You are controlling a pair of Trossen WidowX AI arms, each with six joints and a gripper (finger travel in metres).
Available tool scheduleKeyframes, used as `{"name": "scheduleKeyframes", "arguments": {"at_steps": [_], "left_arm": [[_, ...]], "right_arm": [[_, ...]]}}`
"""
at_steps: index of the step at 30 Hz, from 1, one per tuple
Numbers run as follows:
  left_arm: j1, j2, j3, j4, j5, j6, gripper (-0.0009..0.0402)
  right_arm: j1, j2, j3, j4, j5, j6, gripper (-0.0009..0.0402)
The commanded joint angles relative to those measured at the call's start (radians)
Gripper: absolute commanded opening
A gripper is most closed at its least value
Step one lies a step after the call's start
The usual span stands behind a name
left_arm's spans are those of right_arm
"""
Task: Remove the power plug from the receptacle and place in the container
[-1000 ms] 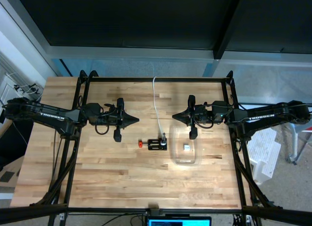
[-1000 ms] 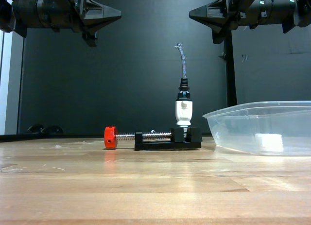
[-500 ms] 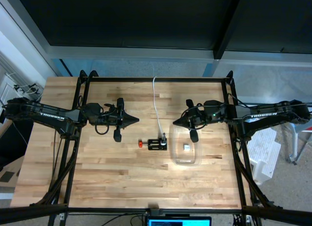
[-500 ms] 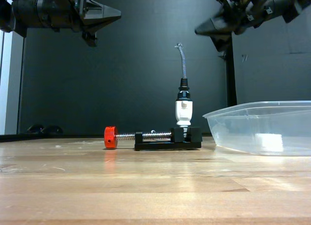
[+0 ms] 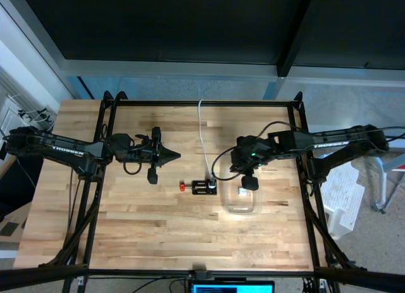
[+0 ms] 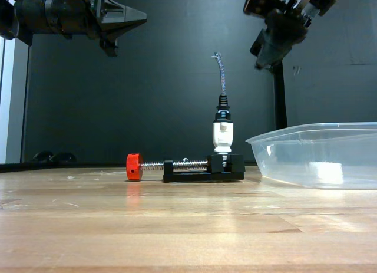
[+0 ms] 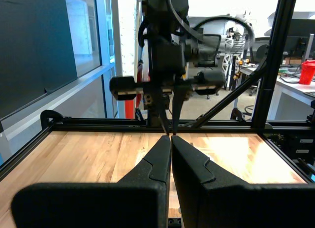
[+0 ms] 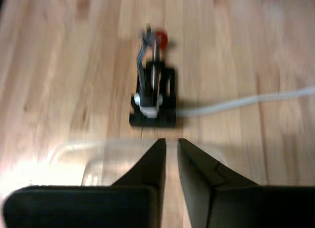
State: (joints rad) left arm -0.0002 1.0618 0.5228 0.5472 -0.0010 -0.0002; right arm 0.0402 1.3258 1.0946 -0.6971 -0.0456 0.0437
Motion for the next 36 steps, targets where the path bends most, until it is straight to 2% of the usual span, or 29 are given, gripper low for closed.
{"name": "scheduleKeyframes", "arguments": {"at_steps": [1, 3, 8, 14, 20, 25, 28, 36], "left_arm": [[0.000, 0.000, 0.000, 0.000, 0.000, 0.000, 0.0000], [0.000, 0.000, 0.000, 0.000, 0.000, 0.000, 0.0000], [0.000, 0.000, 0.000, 0.000, 0.000, 0.000, 0.0000], [0.000, 0.000, 0.000, 0.000, 0.000, 0.000, 0.0000], [0.000, 0.000, 0.000, 0.000, 0.000, 0.000, 0.0000], [0.000, 0.000, 0.000, 0.000, 0.000, 0.000, 0.0000], [0.000, 0.000, 0.000, 0.000, 0.000, 0.000, 0.0000], [0.000, 0.000, 0.000, 0.000, 0.000, 0.000, 0.0000]], "right_arm": [[0.002, 0.062, 0.056, -0.054, 0.003, 0.008, 0.0083], [0.006, 0.097, 0.088, -0.070, 0.009, 0.019, 0.0112], [0.024, 0.173, 0.172, -0.130, 0.081, 0.027, 0.0181], [0.056, 0.251, 0.273, -0.190, 0.098, 0.036, 0.0232], [0.100, 0.322, 0.344, -0.213, 0.108, 0.036, 0.0241], [0.101, 0.368, 0.356, -0.209, 0.109, 0.037, 0.0240], [0.102, 0.388, 0.357, -0.209, 0.134, 0.043, 0.0240], [0.102, 0.442, 0.399, -0.203, 0.133, 0.051, 0.0240]]}}
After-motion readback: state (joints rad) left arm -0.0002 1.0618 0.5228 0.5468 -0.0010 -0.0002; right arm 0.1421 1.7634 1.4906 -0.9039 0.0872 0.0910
